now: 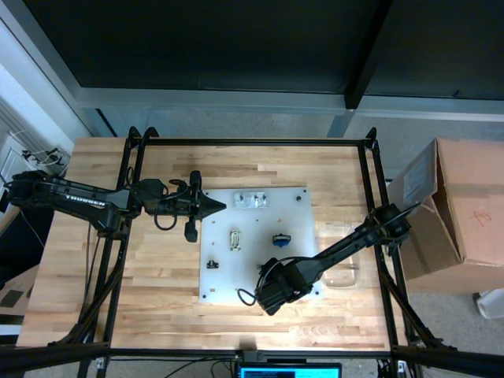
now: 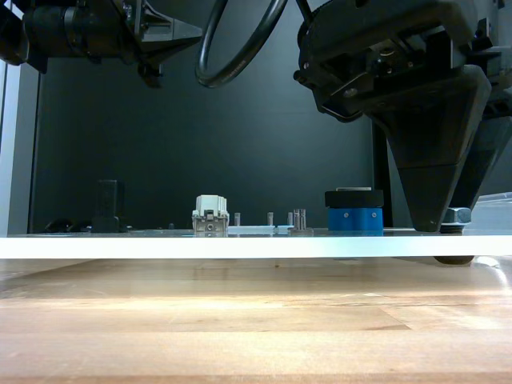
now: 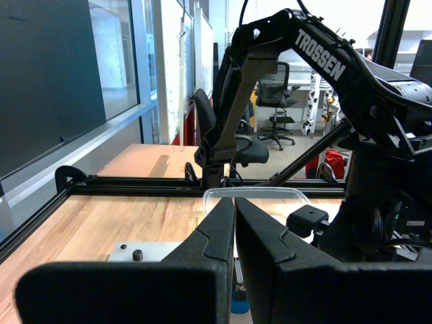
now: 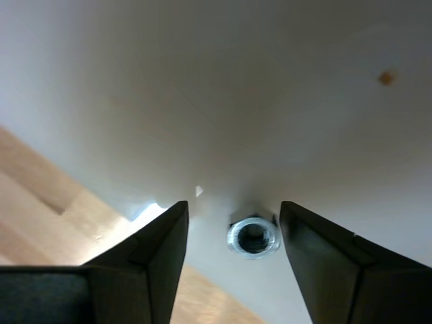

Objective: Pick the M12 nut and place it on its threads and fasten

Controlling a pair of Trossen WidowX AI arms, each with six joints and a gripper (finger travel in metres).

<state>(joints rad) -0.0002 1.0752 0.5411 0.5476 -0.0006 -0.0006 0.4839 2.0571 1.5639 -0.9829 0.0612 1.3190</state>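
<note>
At the near right edge of the white board (image 1: 295, 209) the right tool (image 4: 233, 209) hangs low, fingers (image 4: 162, 250) spread astride the M12 nut (image 2: 456, 214), which sits free on its stud (image 4: 254, 237), likely poised for a fastening twist; left tool (image 3: 234, 206), pressed together, hovers clear at the board's left.

Right gripper (image 4: 233, 206) straddling nut (image 4: 252, 237) near board (image 4: 216, 101) edge, gaps either side, blue block (image 2: 354, 218) nearby, left gripper (image 1: 220, 206) well apart

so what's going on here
The right gripper hangs open, low over the white board's near right edge, its fingers either side of the small silver nut without touching it. The nut is free of both grippers and appears to sit on its stud. The left gripper hovers shut above the board's far left side.
</note>
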